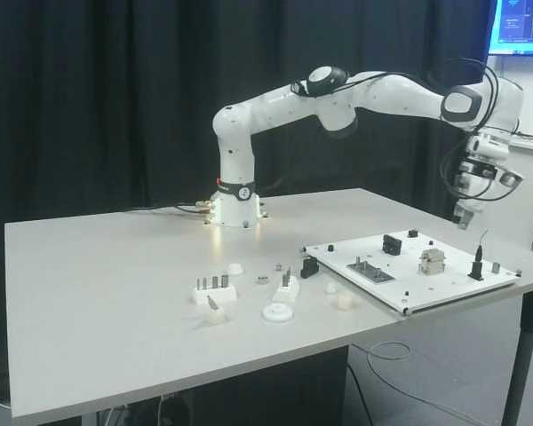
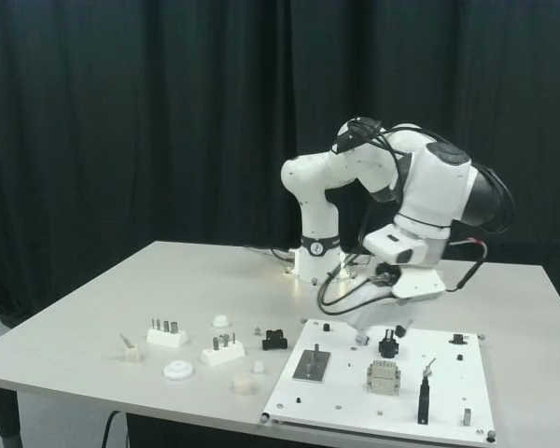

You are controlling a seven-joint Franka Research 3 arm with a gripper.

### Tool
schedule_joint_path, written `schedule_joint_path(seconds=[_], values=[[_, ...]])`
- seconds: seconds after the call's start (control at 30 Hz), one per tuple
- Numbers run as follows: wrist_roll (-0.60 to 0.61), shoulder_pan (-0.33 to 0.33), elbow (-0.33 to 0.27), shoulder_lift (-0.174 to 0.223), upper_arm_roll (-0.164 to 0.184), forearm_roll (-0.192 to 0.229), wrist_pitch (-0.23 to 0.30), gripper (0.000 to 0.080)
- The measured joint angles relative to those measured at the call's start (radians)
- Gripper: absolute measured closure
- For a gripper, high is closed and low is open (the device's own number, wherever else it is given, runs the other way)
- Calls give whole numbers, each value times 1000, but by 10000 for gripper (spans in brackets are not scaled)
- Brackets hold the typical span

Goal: Pick square peg 3.

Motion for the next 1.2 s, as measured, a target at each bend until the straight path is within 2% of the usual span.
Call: schedule_joint_path(seconds=[0.3, 0.7, 1.0, 1.2], values=[[6, -40, -14, 2, -21, -21, -70, 3], [-23, -81, -51, 11, -35, -51, -127, 3], [-41, -84, -116, 44, -95, -45, -146, 3], [-38, -70, -198, 73, -153, -3, -146, 3]])
